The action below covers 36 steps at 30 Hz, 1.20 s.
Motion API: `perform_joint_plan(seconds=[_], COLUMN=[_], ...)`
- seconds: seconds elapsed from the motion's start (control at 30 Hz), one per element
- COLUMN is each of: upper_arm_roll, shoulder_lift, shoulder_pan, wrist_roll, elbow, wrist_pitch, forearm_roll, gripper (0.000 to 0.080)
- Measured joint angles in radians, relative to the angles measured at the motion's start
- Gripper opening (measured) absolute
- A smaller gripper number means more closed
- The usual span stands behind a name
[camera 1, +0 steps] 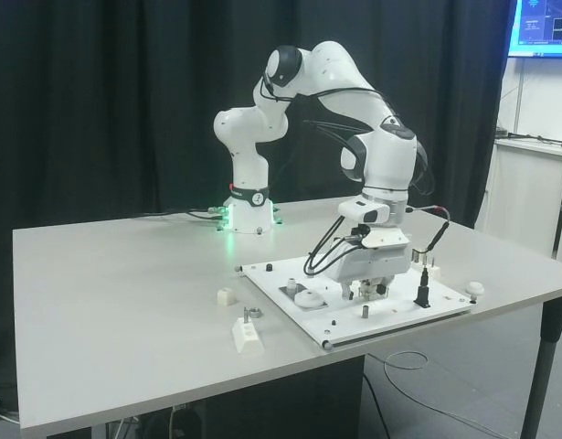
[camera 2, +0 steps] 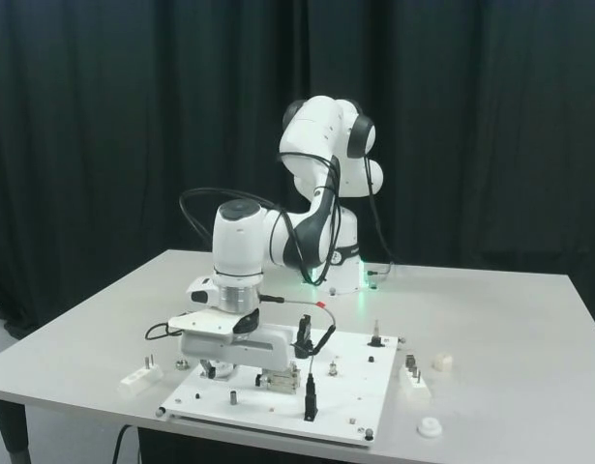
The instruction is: Pick square peg 3.
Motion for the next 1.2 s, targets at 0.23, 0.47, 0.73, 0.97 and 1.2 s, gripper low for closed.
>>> perform_joint_plan(seconds=[0.23, 0.47, 0.73, 0.97, 1.2], upper_arm_roll=[0.002, 0.002, 0.003, 0.006, 0.011], shoulder_lift=[-0.021, -0.034, -0.043, -0.051, -0.054], shoulder_pan=[0.0, 0.0, 0.0, 0.0, 0.0], wrist_roll=[0.0, 0.0, -0.012, -0.013, -0.013], elbow=[-0.013, -0.018, -0.018, -0.018, -0.018], wrist_pitch=[-0.005, -0.01, -0.032, -0.033, -0.033], forearm_roll=[0.0, 0.0, 0.0, 0.0, 0.0], gripper=[0.0794, 0.0799, 0.08, 0.08, 0.08])
